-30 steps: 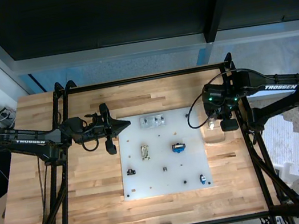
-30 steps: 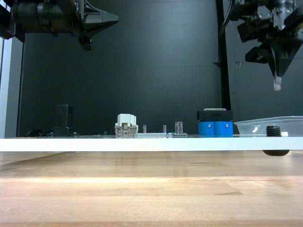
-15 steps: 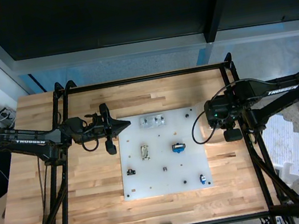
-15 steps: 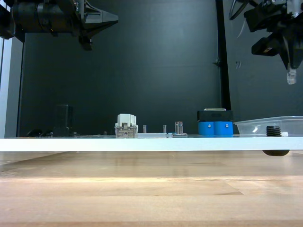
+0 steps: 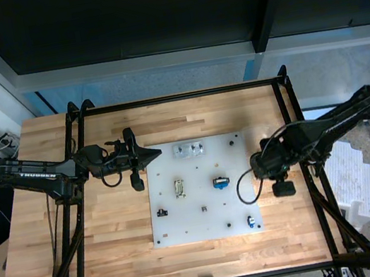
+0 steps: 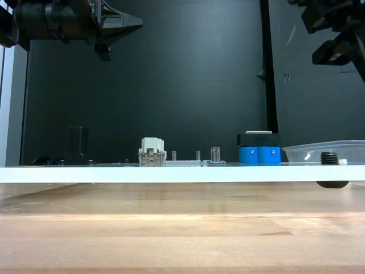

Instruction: Pick the RJ45 connector and install on taskboard

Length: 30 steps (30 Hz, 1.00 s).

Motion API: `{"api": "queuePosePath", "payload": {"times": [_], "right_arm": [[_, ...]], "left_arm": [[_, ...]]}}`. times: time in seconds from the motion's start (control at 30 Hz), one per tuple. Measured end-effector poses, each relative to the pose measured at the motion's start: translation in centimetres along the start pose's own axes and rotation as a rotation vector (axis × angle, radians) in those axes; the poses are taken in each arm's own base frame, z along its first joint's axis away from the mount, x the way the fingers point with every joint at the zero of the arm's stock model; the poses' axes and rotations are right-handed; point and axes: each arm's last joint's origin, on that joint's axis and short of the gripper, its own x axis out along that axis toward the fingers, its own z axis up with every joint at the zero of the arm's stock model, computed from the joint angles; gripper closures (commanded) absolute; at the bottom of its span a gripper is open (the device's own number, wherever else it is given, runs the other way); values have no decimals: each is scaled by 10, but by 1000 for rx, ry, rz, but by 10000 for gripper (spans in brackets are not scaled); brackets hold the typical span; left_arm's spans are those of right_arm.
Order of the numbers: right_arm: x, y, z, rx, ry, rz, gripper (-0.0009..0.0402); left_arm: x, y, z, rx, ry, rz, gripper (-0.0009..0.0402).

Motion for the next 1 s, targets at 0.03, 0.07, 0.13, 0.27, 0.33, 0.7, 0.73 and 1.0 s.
{"api": "queuePosePath", "payload": {"times": [0.03,0.07,0.13,0.27,0.33,0.7,0.73,1.0], "right_arm": [[2,4,2,2,1,5,393],[4,8,4,7,5,6,393],[5,16,9,8,10,8,393],[6,30,18,9,15,4,393],[7,36,23,8,18,3,393],[15,69,42,-19,3,-4,393],[16,72,43,-20,2,-3,393],[26,91,49,-35,-8,12,393]], "left_arm": [[0,0,0,0,0,0,393],[0,0,0,0,0,0,393],[0,0,0,0,0,0,393],[0,0,0,0,0,0,393],[0,0,0,0,0,0,393],[0,0,0,0,0,0,393],[0,0,0,0,0,0,393],[0,0,0,0,0,0,393]]}}
